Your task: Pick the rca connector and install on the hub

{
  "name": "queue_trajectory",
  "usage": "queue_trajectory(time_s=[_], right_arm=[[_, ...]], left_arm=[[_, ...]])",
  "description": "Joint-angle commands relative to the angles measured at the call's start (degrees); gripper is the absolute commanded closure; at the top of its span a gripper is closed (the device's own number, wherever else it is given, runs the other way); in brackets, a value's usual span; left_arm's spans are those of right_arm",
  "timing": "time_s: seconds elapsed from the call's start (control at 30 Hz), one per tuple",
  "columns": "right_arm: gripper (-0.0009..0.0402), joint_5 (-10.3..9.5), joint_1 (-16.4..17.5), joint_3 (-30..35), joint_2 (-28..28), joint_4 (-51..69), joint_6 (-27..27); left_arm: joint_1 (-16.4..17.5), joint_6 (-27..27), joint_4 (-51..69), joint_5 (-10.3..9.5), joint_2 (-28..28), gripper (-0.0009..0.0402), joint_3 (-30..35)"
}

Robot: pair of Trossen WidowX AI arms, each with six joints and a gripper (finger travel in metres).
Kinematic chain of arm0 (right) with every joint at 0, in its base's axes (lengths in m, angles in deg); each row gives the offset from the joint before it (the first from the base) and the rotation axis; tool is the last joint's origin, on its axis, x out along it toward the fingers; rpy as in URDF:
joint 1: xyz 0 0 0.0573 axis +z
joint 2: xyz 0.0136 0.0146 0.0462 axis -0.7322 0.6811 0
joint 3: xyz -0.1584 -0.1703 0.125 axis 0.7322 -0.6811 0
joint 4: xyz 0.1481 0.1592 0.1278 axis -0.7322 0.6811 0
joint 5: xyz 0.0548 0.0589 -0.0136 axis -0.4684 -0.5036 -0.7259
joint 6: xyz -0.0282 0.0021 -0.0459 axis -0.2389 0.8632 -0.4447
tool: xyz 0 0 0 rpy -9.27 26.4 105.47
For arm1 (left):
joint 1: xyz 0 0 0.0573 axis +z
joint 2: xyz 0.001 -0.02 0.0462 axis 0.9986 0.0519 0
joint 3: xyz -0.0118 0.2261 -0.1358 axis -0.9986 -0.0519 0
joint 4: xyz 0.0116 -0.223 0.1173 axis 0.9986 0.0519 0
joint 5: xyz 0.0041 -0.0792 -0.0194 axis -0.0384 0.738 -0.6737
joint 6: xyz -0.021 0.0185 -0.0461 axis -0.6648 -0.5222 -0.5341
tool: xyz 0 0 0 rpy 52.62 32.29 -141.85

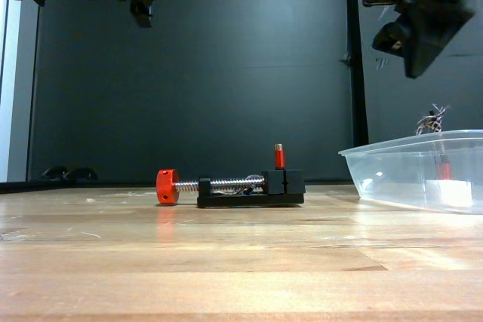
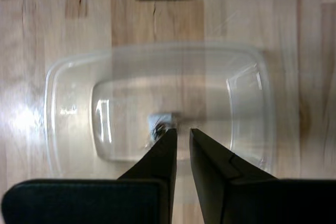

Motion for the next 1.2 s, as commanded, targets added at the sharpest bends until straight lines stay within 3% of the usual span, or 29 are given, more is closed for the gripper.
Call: queue_trajectory(time_s=[0.03, 0.17, 0.23, 0.6, 1.2], right_arm=[[0.0341, 1.31, 1.5, -0.1, 0.0, 0.5, 1.3], [0.0319, 1.49, 3.0, -0.1, 0.0, 0.8, 2.2], [0.0305, 2.62, 3.4, -0.1, 0.0, 0.9, 2.8], [0.0242, 2.6, 5.0, -2.2, 0.0, 1.1, 4.5], [0.0235, 2.58, 5.7, -4.0, 5.9, -0.4, 5.5]], left_arm=[[0.0, 0.0, 0.0, 0.0, 0.0, 0.0393, 0.0], [0.0, 0.0, 0.0, 0.0, 0.0, 0.0393, 0.0], [0.0, 0.0, 0.0, 0.0, 0.0, 0.0393, 0.0], [0.0, 0.0, 0.0, 0.0, 0.0, 0.0393, 0.0], [0.0, 0.0, 0.0, 0.0, 0.0, 0.0393, 0.0]])
